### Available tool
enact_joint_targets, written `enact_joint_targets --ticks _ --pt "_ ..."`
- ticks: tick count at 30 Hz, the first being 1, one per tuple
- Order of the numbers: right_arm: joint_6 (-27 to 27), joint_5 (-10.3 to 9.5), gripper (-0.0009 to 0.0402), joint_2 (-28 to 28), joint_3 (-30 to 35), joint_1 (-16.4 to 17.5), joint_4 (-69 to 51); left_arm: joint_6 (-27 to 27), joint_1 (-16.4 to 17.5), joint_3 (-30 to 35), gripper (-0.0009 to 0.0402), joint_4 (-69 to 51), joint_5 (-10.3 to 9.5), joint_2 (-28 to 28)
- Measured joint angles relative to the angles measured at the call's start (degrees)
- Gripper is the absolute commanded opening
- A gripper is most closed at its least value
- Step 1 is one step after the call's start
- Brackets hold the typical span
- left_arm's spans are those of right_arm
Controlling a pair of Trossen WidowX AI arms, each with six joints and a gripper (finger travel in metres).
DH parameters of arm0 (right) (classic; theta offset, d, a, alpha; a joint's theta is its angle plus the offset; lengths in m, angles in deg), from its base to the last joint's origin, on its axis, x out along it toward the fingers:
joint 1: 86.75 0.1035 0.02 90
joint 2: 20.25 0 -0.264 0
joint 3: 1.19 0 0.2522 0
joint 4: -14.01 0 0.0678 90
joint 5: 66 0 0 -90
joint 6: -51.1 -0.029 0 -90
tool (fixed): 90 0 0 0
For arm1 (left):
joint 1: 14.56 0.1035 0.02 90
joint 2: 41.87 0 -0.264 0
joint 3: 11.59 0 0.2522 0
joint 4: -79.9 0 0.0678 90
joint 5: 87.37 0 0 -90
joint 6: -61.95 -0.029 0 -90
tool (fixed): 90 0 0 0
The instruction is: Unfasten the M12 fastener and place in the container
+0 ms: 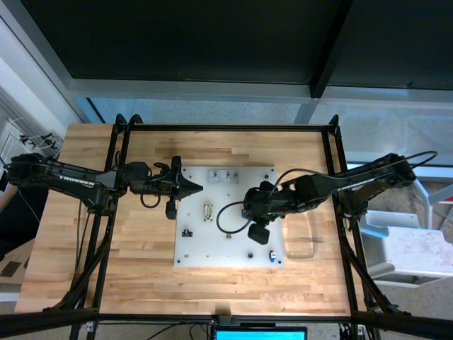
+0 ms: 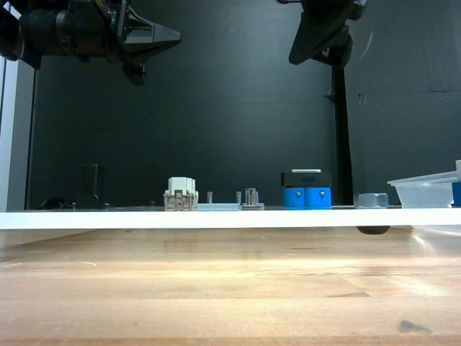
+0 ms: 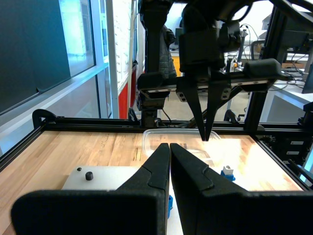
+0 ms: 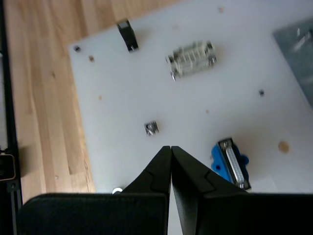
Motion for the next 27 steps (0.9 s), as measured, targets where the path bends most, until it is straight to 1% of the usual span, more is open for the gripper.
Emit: enact_joint_targets --ticks 8,11,12,16,19,23,27 --pt "-7.85 -0.52 0.0 -9.2 11.19 3.34 -14.73 0.0 0.0 0.0 0.0 0.04 -0.02 0.0" --pt "-10.58 -0.87 0.0 -11.87 14.19 4.68 -17.62 -0.02 0.0 -0.02 0.0 0.0 0.0 0.0" --pt "-11.39 -1.33 0.0 -12.63 14.97 5.09 -18.1 0.0 0.0 0.0 0.0 0.02 0.0 0.0" --pt "-14.27 -4.57 0.0 -15.15 16.74 6.38 -18.25 0.0 0.0 0.0 0.0 0.02 -0.02 0.0" --pt "-16.52 -6.08 0.0 -16.76 17.38 7.3 -19.02 0.0 0.0 0.0 0.0 0.02 0.0 0.0" --pt "-19.71 -6.75 0.0 -17.88 17.57 7.87 -19.43 0.0 0.0 -0.02 0.0 0.02 -0.02 0.0" --pt "-21.79 -6.84 0.0 -18.73 17.64 8.26 -19.43 -0.02 0.0 0.0 0.0 0.02 0.0 0.0"
